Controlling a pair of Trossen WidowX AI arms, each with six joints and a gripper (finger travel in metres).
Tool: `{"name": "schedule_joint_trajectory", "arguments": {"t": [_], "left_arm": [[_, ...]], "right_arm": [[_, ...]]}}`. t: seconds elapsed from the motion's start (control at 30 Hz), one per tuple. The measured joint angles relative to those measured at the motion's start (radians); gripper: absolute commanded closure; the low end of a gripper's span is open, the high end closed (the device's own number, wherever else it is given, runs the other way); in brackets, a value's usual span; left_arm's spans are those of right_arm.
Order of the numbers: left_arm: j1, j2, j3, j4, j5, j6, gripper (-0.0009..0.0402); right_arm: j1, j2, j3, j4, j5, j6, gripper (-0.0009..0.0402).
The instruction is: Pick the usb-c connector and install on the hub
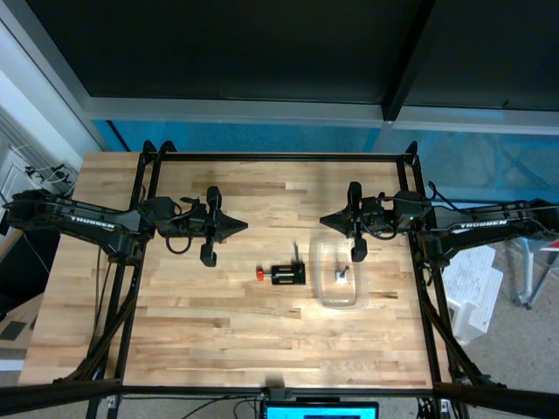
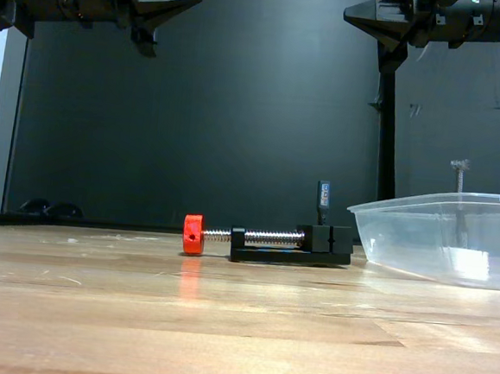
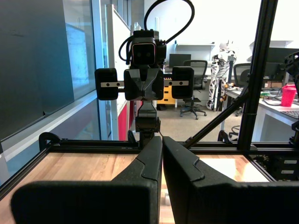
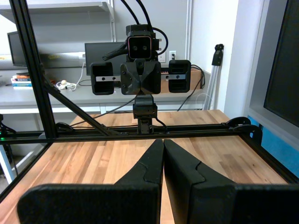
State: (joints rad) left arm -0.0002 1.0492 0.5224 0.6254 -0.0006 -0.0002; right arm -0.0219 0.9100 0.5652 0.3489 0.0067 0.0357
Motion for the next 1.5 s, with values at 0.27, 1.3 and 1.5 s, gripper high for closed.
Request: {"name": "schedule_joint_trajectory", "arguments": {"t": [0.27,1.3,1.5], "left_arm": [[0.000,0.000,0.000,0.000,0.000,0.000,0.0393],[0.000,0.000,0.000,0.000,0.000,0.000,0.0393],[0.000,0.000,0.000,0.000,0.000,0.000,0.0393]], "right_arm": [[0.000,0.000,0.000,0.000,0.000,0.000,0.0393],[0.031,0.000,0.159,-0.428,-0.034,0.080,0.0393],[0.055,0.002,0.296,-0.773,-0.034,0.084,0.0393]]}}
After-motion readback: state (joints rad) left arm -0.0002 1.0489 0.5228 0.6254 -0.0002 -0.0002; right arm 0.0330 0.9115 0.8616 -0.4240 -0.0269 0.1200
